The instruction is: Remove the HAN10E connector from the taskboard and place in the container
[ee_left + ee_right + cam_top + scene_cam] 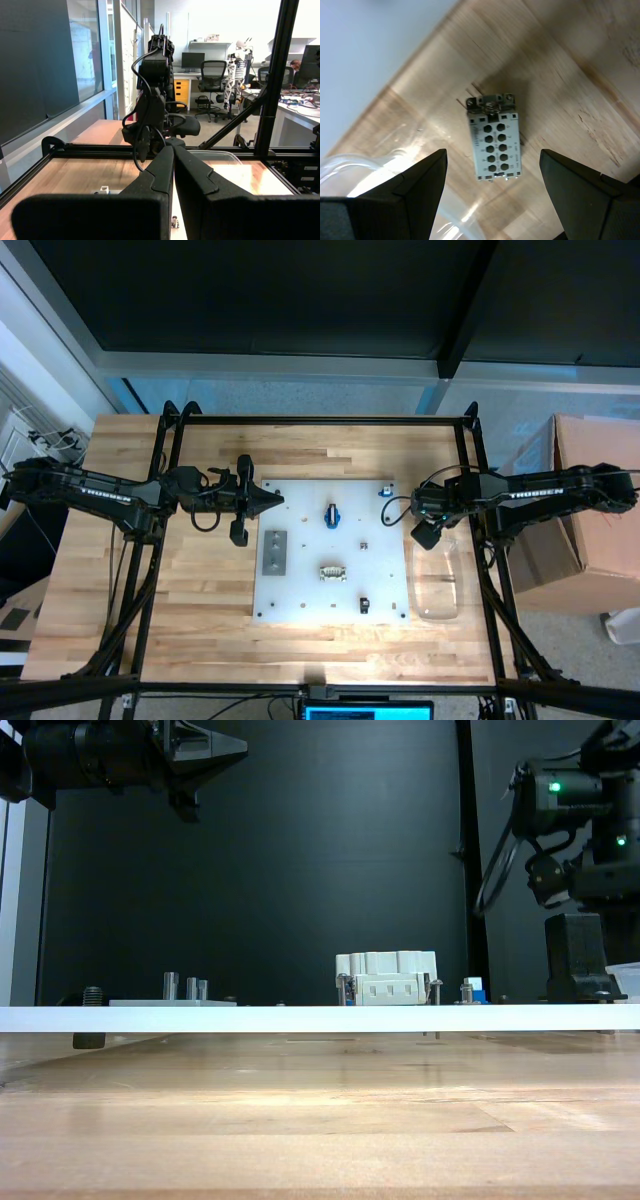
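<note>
Fingers (pixel 420 180) of right gripper (pixel 492 154) spread wide, gripping nothing. Connector (pixel 495 137) loose between them, touching neither, pin holes facing camera, over bare wood just beside container (pixel 438 612) rim. Resting or airborne, cannot tell. High view: right gripper right of centre, at container's far end. Left gripper (pixel 279 497) left of centre, over board (pixel 300 590) upper-left corner, fingers pressed together, empty.

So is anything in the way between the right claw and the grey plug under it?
Nothing visible. The right gripper is open beside the container, and the HAN10E connector shows free between its fingers with only air in front. The left gripper is shut, up over the left edge of the board.
</note>
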Available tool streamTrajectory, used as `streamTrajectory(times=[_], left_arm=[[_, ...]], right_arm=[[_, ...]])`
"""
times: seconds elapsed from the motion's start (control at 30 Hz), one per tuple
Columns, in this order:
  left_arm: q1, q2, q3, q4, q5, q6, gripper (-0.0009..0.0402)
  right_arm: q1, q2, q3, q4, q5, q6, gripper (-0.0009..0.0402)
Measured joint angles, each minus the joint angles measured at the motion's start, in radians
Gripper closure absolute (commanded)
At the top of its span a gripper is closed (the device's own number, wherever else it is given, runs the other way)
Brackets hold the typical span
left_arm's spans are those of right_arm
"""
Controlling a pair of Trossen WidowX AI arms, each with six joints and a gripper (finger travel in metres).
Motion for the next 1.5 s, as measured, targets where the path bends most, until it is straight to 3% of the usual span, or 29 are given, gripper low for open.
streamTrajectory(times=[0.5,0.67,1.13,1.5], left_arm=[[0.0,0.0,0.0,0.0,0.0,0.0,0.0393],[0.0,0.0,0.0,0.0,0.0,0.0,0.0393],[0.0,0.0,0.0,0.0,0.0,0.0,0.0393],[0.0,0.0,0.0,0.0,0.0,0.0,0.0393]], right_arm=[[0.0,0.0,0.386,-0.336,0.005,-0.034,0.0132],[0.0,0.0,0.441,-0.372,0.007,-0.037,0.0132],[0.0,0.002,0.405,-0.358,0.008,-0.037,0.0132],[-0.023,0.028,0.184,-0.146,-0.02,-0.079,0.0132]])
